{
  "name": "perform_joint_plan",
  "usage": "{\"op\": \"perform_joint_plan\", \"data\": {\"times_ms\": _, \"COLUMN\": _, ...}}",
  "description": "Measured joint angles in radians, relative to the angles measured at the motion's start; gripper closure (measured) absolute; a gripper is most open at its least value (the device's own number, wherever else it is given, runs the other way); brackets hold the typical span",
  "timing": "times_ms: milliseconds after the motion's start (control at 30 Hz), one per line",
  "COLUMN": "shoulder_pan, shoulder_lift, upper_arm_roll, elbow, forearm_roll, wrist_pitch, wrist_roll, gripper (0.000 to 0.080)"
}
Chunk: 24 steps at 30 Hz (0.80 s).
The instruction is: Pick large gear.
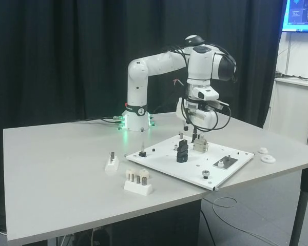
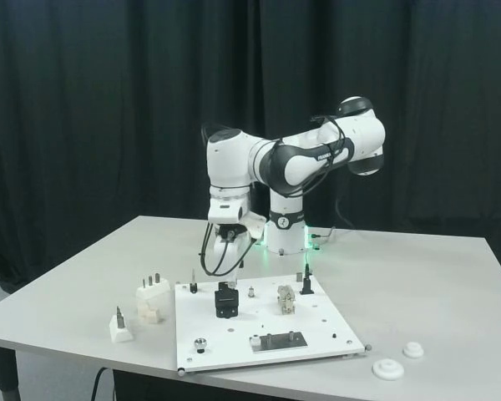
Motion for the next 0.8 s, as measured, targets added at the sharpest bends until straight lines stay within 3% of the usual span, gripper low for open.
{"op": "perform_joint_plan", "data": {"times_ms": 500, "shoulder_pan": 0.022, "shoulder_lift": 0.0, "upper_arm_roll": 0.007, "elbow": 0.009, "forearm_roll": -0.032, "wrist_pitch": 0.019, "wrist_roll": 0.207, "gripper": 0.0003}}
{"op": "perform_joint_plan", "data": {"times_ms": 800, "shoulder_pan": 0.038, "shoulder_lift": 0.0, "upper_arm_roll": 0.011, "elbow": 0.012, "forearm_roll": -0.034, "wrist_pitch": 0.018, "wrist_roll": 0.404, "gripper": 0.0003}}
